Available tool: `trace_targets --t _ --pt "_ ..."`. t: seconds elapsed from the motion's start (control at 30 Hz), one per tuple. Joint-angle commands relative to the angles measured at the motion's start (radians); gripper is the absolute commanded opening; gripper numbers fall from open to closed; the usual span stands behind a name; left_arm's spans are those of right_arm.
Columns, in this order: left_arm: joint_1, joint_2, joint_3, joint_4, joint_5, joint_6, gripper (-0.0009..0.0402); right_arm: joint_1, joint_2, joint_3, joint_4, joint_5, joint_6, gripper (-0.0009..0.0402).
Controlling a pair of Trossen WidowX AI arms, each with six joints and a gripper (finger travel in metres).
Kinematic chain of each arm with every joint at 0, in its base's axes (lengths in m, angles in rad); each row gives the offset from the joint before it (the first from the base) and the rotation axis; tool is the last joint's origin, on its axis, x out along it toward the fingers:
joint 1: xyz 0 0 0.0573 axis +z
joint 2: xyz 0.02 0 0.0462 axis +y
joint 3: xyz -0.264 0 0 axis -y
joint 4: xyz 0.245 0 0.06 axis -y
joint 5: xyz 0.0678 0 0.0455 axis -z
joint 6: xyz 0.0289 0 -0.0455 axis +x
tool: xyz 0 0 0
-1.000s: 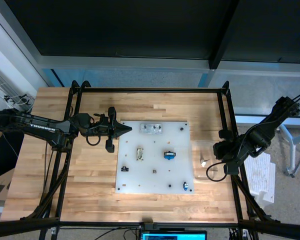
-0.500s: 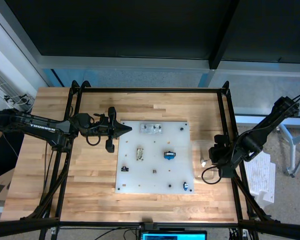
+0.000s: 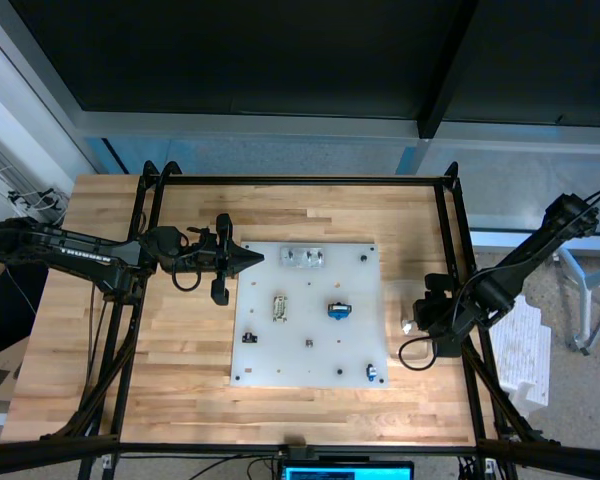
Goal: Pick the RJ45 connector and install on taskboard
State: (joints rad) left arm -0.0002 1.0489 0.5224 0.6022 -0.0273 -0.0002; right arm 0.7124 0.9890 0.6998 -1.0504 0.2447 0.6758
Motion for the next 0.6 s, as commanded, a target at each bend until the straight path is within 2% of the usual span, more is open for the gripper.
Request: trace_targets --t 0.03,0.27,0.6 --pt "0.0 0.0 0.0 0.0 0.0 0.0 0.0 -0.027 0.01 -0.011 0.021 -0.001 -0.013 0.0199" --pt "0.0 0.0 0.0 0.0 0.0 0.0 0.0 -0.067 0.016 -0.02 0.028 0.0 -0.041 0.0199" --pt "0.0 0.0 0.0 0.0 0.0 0.0 0.0 -0.089 0.034 -0.047 0.082 -0.005 -0.068 0.0199"
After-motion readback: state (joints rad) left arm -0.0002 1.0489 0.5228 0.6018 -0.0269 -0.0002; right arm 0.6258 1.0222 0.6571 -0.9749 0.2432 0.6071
